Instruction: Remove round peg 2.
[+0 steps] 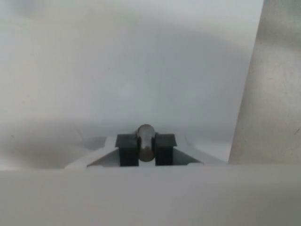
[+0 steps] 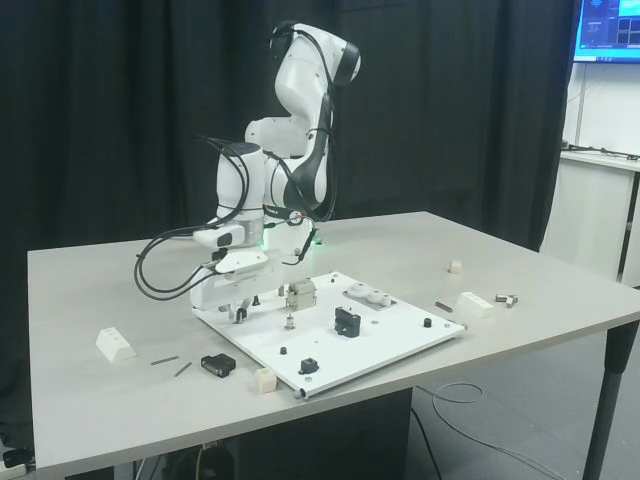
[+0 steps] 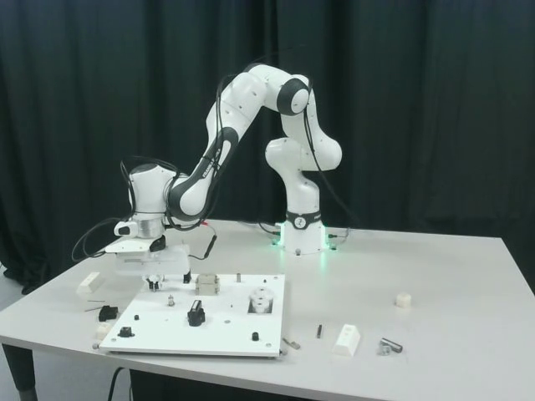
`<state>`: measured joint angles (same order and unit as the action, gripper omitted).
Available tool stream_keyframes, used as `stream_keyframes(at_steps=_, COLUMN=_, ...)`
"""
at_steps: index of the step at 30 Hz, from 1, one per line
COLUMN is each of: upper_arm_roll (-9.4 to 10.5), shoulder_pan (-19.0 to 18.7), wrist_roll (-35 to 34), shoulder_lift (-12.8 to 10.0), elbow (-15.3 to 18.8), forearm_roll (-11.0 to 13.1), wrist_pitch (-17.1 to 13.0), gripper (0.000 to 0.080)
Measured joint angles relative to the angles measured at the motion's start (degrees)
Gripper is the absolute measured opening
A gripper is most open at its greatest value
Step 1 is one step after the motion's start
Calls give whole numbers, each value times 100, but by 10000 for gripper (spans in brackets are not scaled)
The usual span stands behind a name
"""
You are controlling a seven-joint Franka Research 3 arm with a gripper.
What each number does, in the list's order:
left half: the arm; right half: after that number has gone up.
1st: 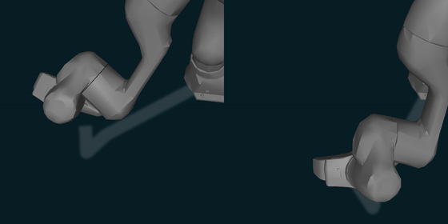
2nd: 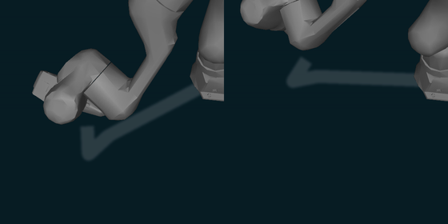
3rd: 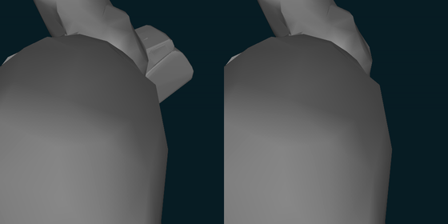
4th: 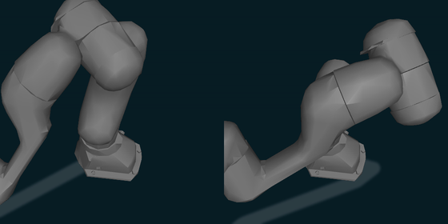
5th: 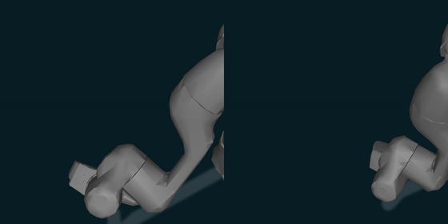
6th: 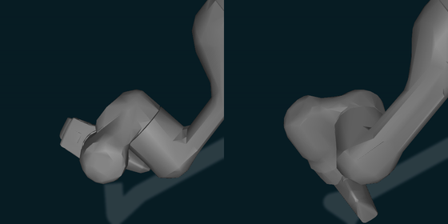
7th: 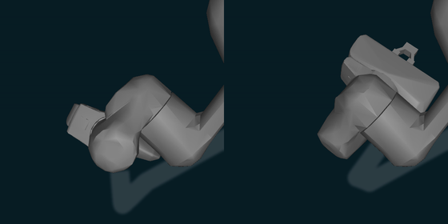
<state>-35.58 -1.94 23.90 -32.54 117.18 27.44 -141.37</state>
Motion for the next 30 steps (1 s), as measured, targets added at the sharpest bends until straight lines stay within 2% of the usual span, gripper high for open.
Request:
stream_keyframes(at_steps=2, upper_arm_roll=0, shoulder_pan=-1, wrist_roll=20, shoulder_lift=1, elbow=2, forearm_roll=-1, wrist_pitch=0, gripper=130)
stream_keyframes(at_steps=3, upper_arm_roll=-1, shoulder_pan=-1, wrist_roll=28, shoulder_lift=1, elbow=2, forearm_roll=-2, wrist_pitch=0, gripper=71)
stream_keyframes(at_steps=20, upper_arm_roll=-9, shoulder_pan=-1, wrist_roll=43, shoulder_lift=27, elbow=4, forearm_roll=-19, wrist_pitch=14, gripper=71)
stream_keyframes(at_steps=25, upper_arm_roll=-31, shoulder_pan=-1, wrist_roll=42, shoulder_lift=138, elbow=7, forearm_roll=-139, wrist_pitch=110, gripper=71)
stream_keyframes(at_steps=30, upper_arm_roll=-84, shoulder_pan=-7, wrist_roll=-10, shoulder_lift=348, elbow=7, forearm_roll=-331, wrist_pitch=293, gripper=71)
